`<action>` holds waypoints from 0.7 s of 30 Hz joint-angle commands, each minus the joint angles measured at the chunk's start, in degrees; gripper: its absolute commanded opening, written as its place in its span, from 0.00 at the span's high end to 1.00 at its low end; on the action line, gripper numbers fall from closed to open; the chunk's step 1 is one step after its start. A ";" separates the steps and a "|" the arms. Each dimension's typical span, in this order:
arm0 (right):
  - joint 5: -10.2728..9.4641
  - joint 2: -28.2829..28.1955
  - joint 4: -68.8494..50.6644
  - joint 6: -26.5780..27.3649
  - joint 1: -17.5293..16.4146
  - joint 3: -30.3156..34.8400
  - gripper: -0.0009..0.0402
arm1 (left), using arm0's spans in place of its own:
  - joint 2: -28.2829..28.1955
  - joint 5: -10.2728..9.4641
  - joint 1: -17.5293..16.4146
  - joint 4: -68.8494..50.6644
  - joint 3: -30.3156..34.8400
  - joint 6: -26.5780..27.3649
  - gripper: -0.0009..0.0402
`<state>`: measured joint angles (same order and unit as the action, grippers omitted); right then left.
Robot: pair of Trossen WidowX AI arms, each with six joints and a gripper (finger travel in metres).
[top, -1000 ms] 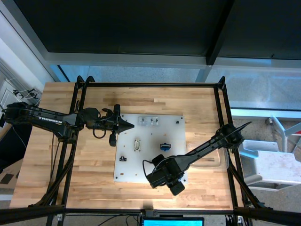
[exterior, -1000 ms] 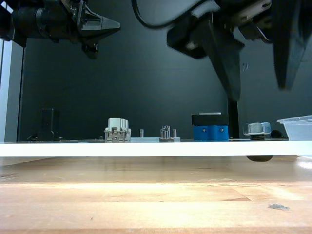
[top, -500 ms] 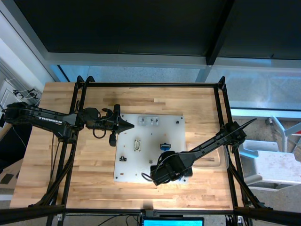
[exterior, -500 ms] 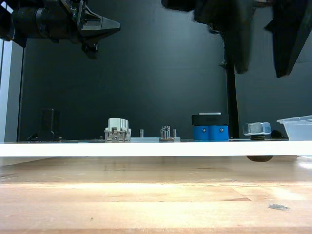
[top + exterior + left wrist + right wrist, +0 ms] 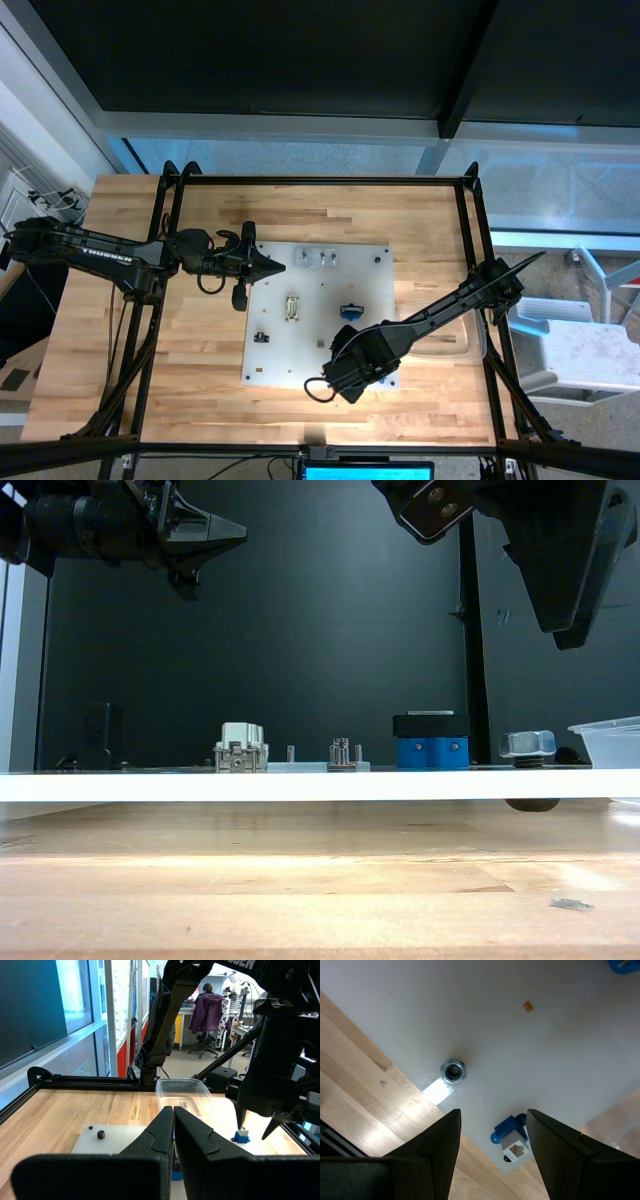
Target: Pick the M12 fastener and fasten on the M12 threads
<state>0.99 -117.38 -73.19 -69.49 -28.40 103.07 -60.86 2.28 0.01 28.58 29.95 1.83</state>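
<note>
Two wide-spread fingers of the right gripper [image 5: 492, 1111] held nothing as it hovered above the silver M12 nut [image 5: 453, 1071]. The nut sat on its black stud [image 5: 524, 763] near the white board's [image 5: 530, 1050] near right edge. The left gripper [image 5: 173, 1108], pinched closed and empty, hung well apart. If barely threaded, the nut could tilt or jam under an off-centre regrip.
</note>
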 commanded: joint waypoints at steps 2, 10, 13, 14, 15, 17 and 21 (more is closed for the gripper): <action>4.52 -0.09 0.44 -0.04 -0.02 0.02 0.54 | 0.00 0.02 -0.02 -0.02 0.00 -0.02 0.98; 6.95 0.04 2.10 1.36 0.20 0.07 0.54 | 0.00 0.02 0.00 0.00 0.00 -0.02 0.98; 6.43 -0.09 2.10 8.09 0.26 0.04 0.54 | 0.00 0.02 0.00 0.00 0.00 -0.02 0.98; 6.45 -0.09 2.01 11.47 0.26 0.04 0.54 | 0.00 0.02 0.00 0.00 0.00 -0.02 0.98; 6.45 -0.07 1.88 14.75 0.24 0.04 0.54 | 0.00 0.02 -0.02 0.00 0.00 -0.02 0.98; 6.51 -0.02 1.38 19.96 0.11 0.00 0.54 | 0.00 0.02 0.00 0.00 0.00 -0.02 0.98; 6.78 -0.15 2.01 35.47 0.02 0.00 0.54 | 0.00 0.02 0.00 0.00 0.00 -0.02 0.98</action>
<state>7.68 -117.38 -71.35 -38.28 -28.32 103.11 -60.86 2.28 0.01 28.56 29.93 1.80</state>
